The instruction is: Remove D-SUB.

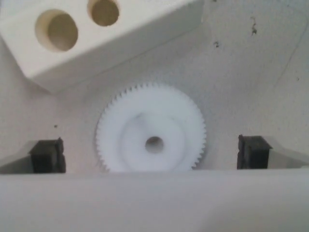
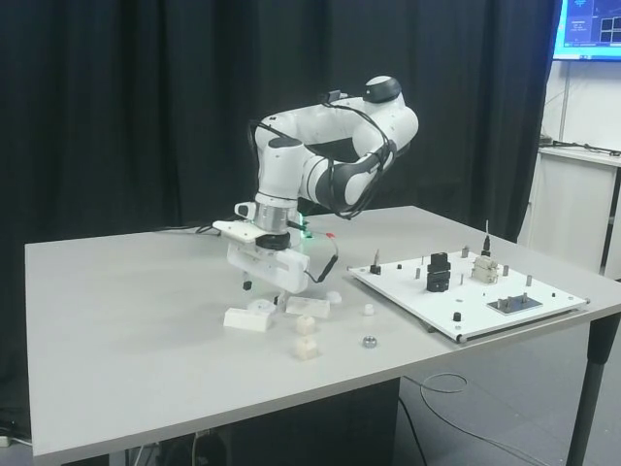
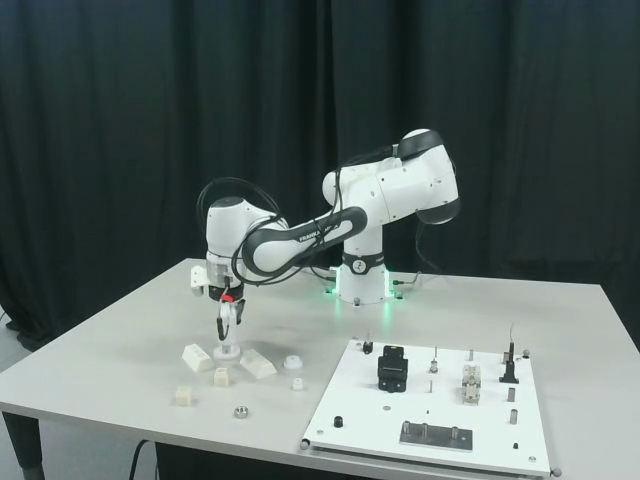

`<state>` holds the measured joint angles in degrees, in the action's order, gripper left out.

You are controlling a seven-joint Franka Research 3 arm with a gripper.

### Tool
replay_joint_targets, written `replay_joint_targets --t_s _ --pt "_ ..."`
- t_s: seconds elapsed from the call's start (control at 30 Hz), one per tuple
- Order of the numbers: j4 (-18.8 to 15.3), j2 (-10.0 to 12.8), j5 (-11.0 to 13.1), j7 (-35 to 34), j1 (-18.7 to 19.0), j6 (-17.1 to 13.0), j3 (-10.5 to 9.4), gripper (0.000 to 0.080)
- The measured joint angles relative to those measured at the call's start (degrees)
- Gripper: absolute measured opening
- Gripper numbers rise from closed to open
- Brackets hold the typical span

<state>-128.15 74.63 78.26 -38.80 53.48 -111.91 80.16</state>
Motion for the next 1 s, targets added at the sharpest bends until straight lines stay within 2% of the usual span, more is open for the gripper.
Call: replay_joint_targets --t_s 0.13,0.17,1.0 --pt "0.03 0.00 -0.13 0.00 0.12 0.03 0.39 0.0771" --pt "0.03 0.00 -0.16 0.00 0.16 0.07 0.49 0.0798" --pt "0.03 0.00 -0.51 -2.83 0.99 0.80 2.21 0.0800"
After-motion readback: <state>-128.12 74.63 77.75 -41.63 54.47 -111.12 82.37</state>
